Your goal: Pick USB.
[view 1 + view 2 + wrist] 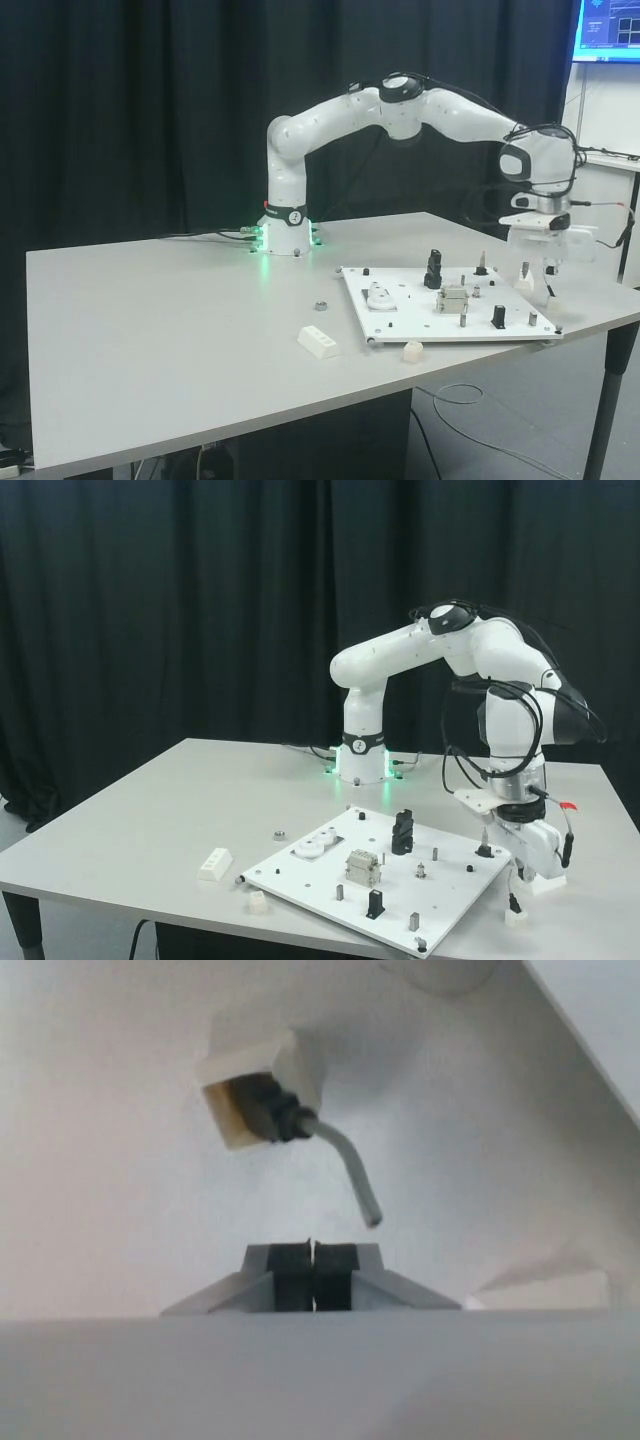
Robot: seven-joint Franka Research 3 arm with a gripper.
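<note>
I see my gripper (313, 1272) clenched empty, hanging above the USB plug (262, 1100) that sits in its white holder on the table (150, 310) beside the white board (455, 885), so descending without opening risks knocking it aside.

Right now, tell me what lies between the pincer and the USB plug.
Wrist view: only bare grey table between the pincer and the USB plug; its cable trails toward the pincer.

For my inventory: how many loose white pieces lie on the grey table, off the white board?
3: a white block beside the board, a small white piece at the board's corner, the white holder with the USB plug near the fingers. Others may be hidden.
</note>
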